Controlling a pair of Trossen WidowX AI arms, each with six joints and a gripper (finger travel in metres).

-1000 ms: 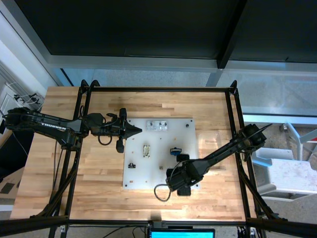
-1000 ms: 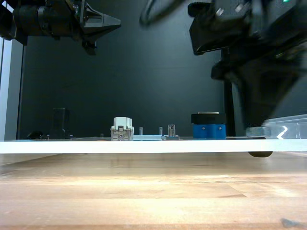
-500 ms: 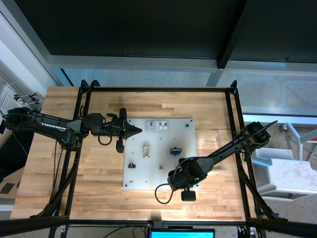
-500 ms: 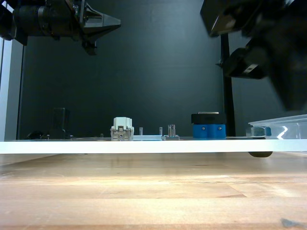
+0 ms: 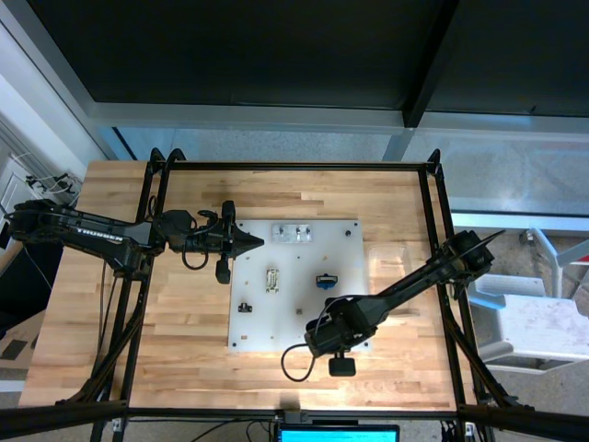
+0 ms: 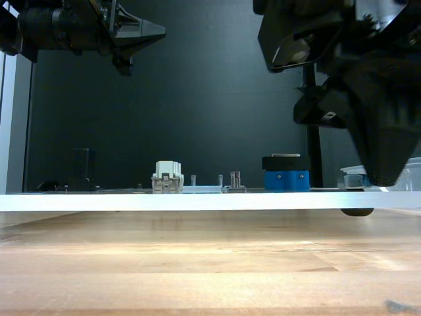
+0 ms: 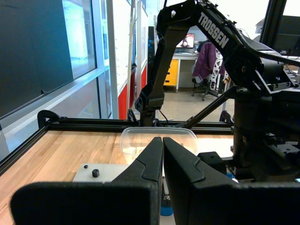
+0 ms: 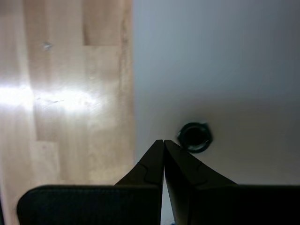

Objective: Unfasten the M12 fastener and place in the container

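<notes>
Half a second ago the right gripper (image 6: 383, 176) was lifted up and to the right in the low view, leaving the M12 nut (image 6: 350, 179) in plain sight. Now it has come back down, so its dark body covers the nut's right side and most of the tray behind. From above, its wrist has swung a little toward the left over the near right edge of the white board (image 5: 276, 313). The left gripper (image 5: 256, 241) has not moved and hangs high over the board's far left edge with its fingers together.

The right wrist view shows the right gripper's (image 8: 163, 141) fingers pressed together on nothing, with their tips just beside the nut (image 8: 194, 137). The nut sits on its stud on the board (image 8: 211, 70).

The container (image 5: 398, 261) lies on the counter (image 5: 184, 313) just right of the board. Only wood grain shows through it, and the nut is not inside.
</notes>
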